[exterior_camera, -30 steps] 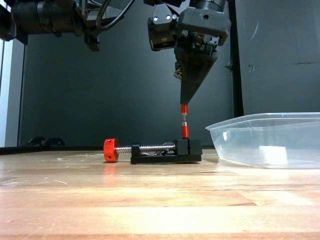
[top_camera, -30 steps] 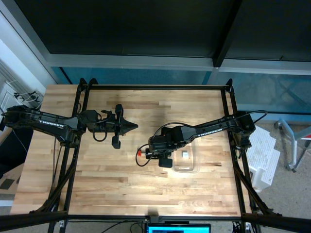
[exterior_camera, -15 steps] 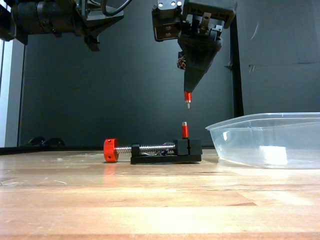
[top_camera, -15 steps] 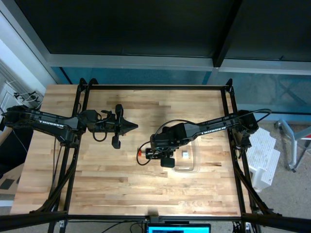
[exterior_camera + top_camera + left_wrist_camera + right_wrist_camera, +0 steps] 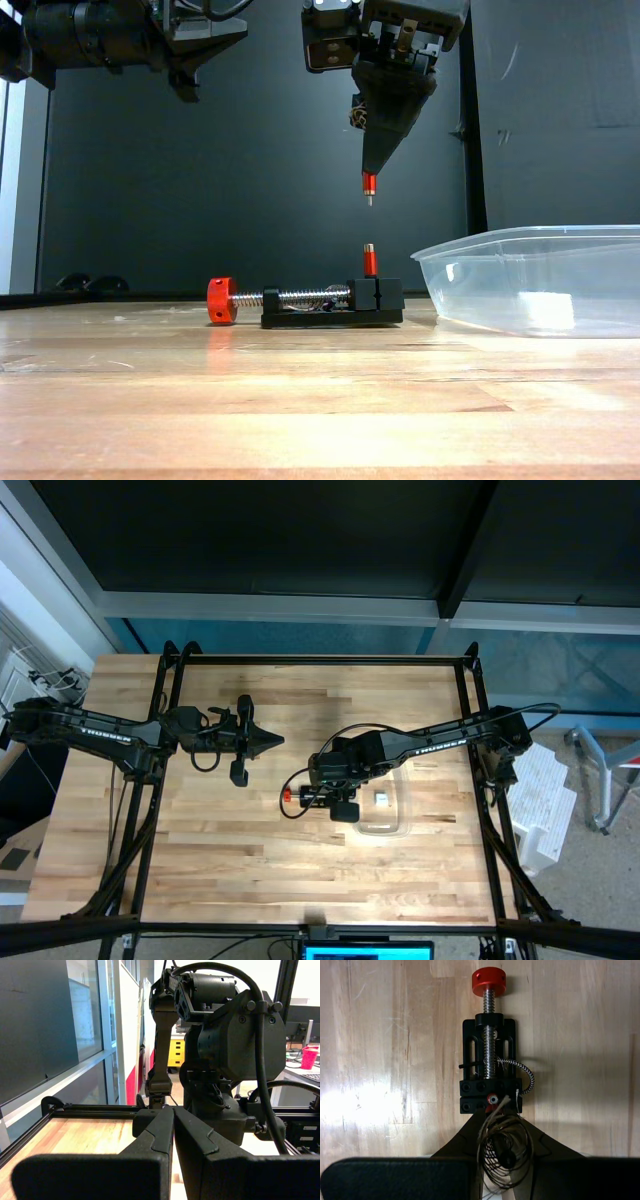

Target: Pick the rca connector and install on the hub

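The hub (image 5: 330, 300) is a small black block on the table with a red knob (image 5: 221, 299) on a threaded rod and an upright red stub (image 5: 369, 260). My right gripper (image 5: 371, 165) hangs straight above that stub, shut on the rca connector (image 5: 369, 185), whose pin points down with a clear gap to the stub. In the right wrist view the hub (image 5: 490, 1080) lies just beyond the fingertips, and a coil of thin wire (image 5: 505, 1135) hides the connector. My left gripper (image 5: 275, 741) is shut and held high at the left, away from the hub (image 5: 300, 796).
A clear plastic tray (image 5: 600, 245) stands just right of the hub, holding a small white piece (image 5: 548, 310). In the high view the tray (image 5: 402, 815) sits under the right arm. A black frame rail (image 5: 320, 660) borders the table's far side.
One second ago the connector's pin was down at the top of the hub's stub. The right gripper has since lifted it straight up, opening a gap. The left arm has not moved.
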